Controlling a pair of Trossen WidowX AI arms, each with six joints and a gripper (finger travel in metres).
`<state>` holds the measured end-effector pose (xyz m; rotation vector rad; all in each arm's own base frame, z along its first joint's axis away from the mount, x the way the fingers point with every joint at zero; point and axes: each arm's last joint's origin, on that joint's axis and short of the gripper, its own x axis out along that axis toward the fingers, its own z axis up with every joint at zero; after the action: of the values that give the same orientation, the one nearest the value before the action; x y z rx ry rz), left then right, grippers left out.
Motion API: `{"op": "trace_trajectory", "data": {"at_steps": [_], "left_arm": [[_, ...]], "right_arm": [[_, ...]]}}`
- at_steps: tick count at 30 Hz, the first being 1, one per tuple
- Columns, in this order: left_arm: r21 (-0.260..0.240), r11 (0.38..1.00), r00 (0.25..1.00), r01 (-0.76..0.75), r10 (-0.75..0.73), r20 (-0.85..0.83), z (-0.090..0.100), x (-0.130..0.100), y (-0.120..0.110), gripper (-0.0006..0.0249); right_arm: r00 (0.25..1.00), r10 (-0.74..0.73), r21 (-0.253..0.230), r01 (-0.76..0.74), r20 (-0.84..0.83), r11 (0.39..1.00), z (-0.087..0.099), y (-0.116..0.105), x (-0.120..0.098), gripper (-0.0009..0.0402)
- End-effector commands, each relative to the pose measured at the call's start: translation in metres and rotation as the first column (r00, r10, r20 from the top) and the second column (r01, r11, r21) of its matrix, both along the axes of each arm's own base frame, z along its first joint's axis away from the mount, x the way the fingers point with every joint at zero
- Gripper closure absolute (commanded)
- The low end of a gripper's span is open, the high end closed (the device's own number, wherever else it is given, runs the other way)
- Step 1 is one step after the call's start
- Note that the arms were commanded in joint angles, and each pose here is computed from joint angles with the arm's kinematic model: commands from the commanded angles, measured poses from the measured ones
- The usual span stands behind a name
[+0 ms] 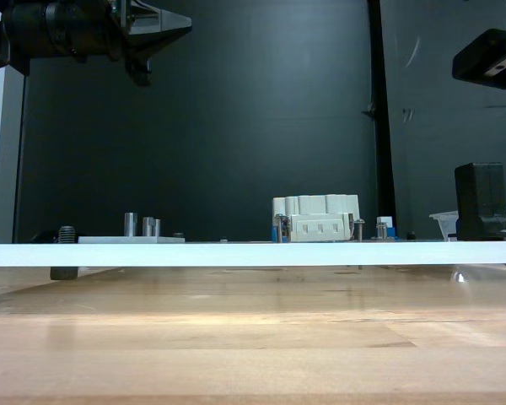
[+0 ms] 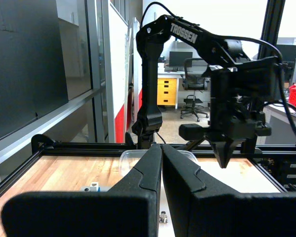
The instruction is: Pick the 16mm bar and install on taskboard
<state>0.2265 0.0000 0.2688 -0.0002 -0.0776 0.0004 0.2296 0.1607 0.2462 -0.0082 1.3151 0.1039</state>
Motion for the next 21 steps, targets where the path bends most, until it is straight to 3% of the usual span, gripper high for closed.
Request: {"op": "trace_trajectory", "data": {"at_steps": [1, 4, 11, 16, 21], "left_arm": [[0.0, 1.0, 1.0, 0.0, 0.0, 0.0, 0.0, 0.0, 0.0, 0.0243], [0.0, 1.0, 1.0, 0.0, 0.0, 0.0, 0.0, 0.0, 0.0, 0.0243], [0.0, 1.0, 1.0, 0.0, 0.0, 0.0, 0.0, 0.0, 0.0, 0.0243], [0.0, 1.0, 1.0, 0.0, 0.0, 0.0, 0.0, 0.0, 0.0, 0.0243], [0.0, 1.0, 1.0, 0.0, 0.0, 0.0, 0.0, 0.0, 0.0, 0.0243]], "right_arm": [[0.997, 0.019, -0.012, -0.018, 0.078, 1.0, 0.003, -0.01, 0.0, 0.0394], [0.984, 0.037, -0.052, -0.029, 0.175, 0.998, 0.011, -0.024, 0.002, 0.0395], [0.891, 0.012, -0.057, 0.015, 0.453, 0.998, 0.033, -0.082, 0.011, 0.0393], [0.758, -0.045, 0.026, 0.038, 0.65, 0.999, 0.047, -0.131, 0.008, 0.0393], [0.587, -0.066, 0.034, 0.066, 0.807, 0.997, 0.053, -0.161, -0.004, 0.0393]]}}
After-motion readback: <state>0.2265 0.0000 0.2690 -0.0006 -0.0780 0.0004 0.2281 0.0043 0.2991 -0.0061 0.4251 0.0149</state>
